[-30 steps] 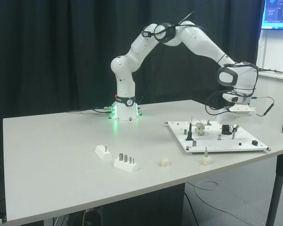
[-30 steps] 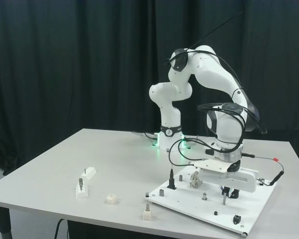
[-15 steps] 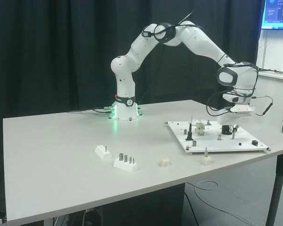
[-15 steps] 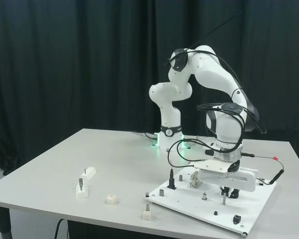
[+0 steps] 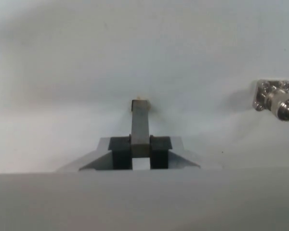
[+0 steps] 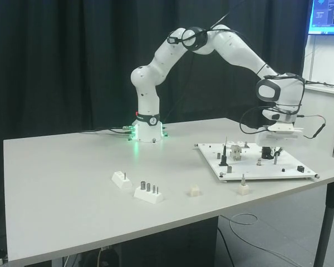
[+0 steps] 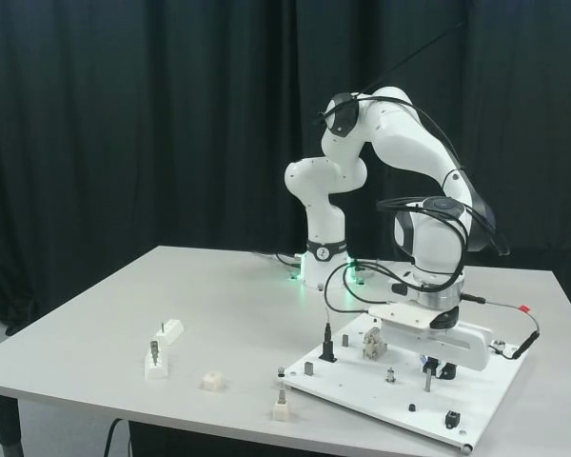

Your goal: Insert square peg 2.

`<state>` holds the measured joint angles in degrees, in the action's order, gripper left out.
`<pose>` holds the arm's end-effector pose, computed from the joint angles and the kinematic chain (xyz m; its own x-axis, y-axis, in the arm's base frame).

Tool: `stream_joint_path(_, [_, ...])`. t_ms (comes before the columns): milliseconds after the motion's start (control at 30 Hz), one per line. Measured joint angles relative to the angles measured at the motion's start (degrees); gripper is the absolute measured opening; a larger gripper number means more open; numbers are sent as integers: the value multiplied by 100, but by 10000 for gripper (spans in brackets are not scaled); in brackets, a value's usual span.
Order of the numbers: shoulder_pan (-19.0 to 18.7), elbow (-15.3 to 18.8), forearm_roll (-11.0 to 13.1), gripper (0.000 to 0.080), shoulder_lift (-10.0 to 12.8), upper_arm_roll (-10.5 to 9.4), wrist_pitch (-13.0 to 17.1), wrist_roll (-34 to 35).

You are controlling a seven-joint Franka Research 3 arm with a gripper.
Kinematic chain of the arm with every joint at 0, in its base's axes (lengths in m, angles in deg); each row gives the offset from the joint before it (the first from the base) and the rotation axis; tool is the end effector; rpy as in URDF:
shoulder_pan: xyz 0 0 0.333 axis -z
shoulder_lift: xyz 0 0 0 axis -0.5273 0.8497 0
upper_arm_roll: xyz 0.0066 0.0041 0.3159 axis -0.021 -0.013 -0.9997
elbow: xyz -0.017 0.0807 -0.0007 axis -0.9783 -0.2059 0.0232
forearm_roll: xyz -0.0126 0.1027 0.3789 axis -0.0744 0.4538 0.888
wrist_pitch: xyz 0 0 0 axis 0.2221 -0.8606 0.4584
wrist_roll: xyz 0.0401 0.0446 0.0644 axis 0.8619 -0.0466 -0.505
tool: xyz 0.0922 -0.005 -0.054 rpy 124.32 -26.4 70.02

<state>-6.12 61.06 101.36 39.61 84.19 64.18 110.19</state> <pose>0.6224 0.3131 0.2343 0.4363 -0.8993 -0.0306 -0.8944 -0.4372 0.0944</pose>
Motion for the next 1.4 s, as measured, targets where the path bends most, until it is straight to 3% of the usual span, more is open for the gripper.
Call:
stream_joint_path(800, [-9,4,0,75,3,-2,42,985])
stream_joint_path(1400, [-14,7,0,75,2,-5,35,640])
